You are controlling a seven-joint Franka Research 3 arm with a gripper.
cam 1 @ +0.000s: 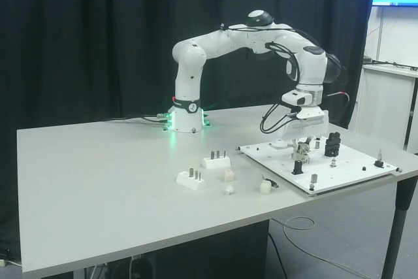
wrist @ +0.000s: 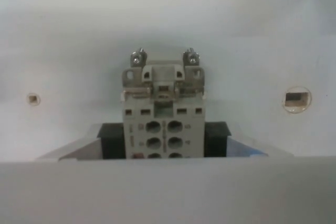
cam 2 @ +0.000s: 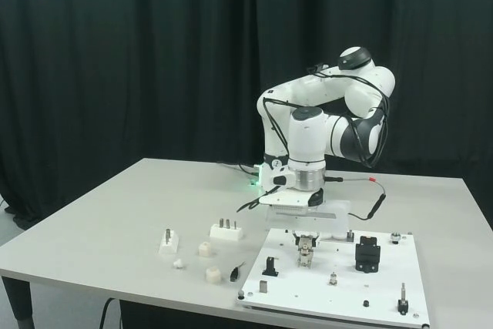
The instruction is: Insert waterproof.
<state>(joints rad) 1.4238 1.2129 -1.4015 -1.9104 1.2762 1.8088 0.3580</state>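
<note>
In the wrist view a white waterproof connector [wrist: 164,124] with round holes in its face sits between my black fingertips [wrist: 111,140]. It lines up with a metal bracket [wrist: 163,72] screwed to the white board [wrist: 236,51]. My gripper [wrist: 164,141] is shut on the connector, its pads against both sides. In the room views the gripper [cam 1: 302,146] [cam 2: 306,235] points straight down, low over the middle of the board [cam 1: 353,169] [cam 2: 385,287], with the connector and bracket [cam 2: 306,252] directly beneath it.
A black block [cam 1: 333,143] [cam 2: 367,253], a small black stand [cam 2: 270,266] and several short pegs stand on the board. On the grey table [cam 1: 98,174] beside it are two white peg holders [cam 1: 191,180] [cam 1: 217,160] and small white cubes [cam 2: 212,273]. The board has a square hole [wrist: 297,98].
</note>
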